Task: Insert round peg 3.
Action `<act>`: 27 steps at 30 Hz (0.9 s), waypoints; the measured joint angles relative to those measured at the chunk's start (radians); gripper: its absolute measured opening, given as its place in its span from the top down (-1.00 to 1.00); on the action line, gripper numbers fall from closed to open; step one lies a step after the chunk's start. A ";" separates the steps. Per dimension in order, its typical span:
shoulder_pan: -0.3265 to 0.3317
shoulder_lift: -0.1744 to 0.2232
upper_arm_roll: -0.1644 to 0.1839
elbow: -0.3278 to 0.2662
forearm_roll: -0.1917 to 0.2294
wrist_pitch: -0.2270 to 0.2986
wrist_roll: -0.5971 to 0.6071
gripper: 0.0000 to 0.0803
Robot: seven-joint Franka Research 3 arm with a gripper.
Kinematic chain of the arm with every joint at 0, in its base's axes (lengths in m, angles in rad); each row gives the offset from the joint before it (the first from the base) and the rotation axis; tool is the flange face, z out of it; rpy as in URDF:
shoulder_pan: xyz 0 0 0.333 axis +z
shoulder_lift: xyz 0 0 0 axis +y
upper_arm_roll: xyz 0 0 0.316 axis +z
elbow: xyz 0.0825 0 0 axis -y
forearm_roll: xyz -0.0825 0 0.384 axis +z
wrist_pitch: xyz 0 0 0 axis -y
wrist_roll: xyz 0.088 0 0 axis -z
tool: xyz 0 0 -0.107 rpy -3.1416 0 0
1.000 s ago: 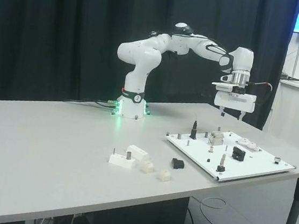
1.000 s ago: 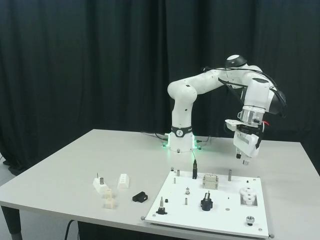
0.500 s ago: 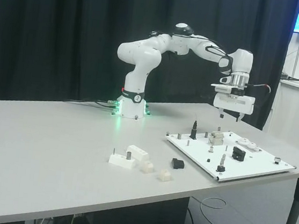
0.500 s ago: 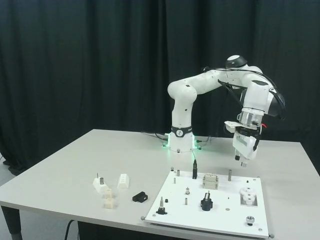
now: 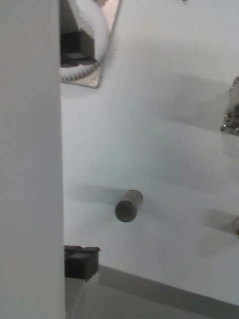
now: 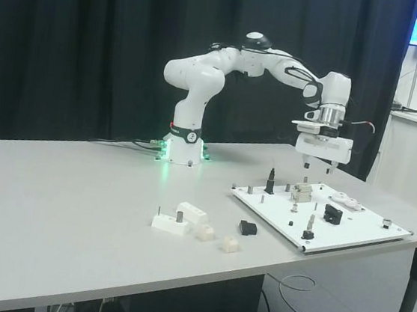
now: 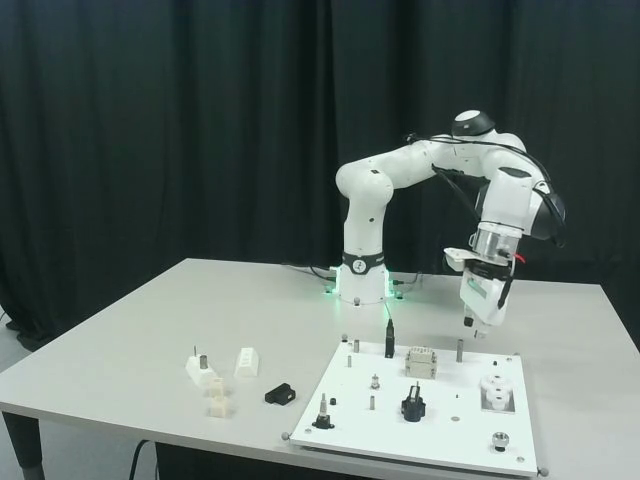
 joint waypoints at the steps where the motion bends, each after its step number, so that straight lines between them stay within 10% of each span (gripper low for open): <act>1: -0.001 -0.001 0.002 -0.002 0.001 0.002 0.000 -0.99; 27: -0.031 -0.012 0.046 -0.020 0.026 0.089 -0.001 -0.99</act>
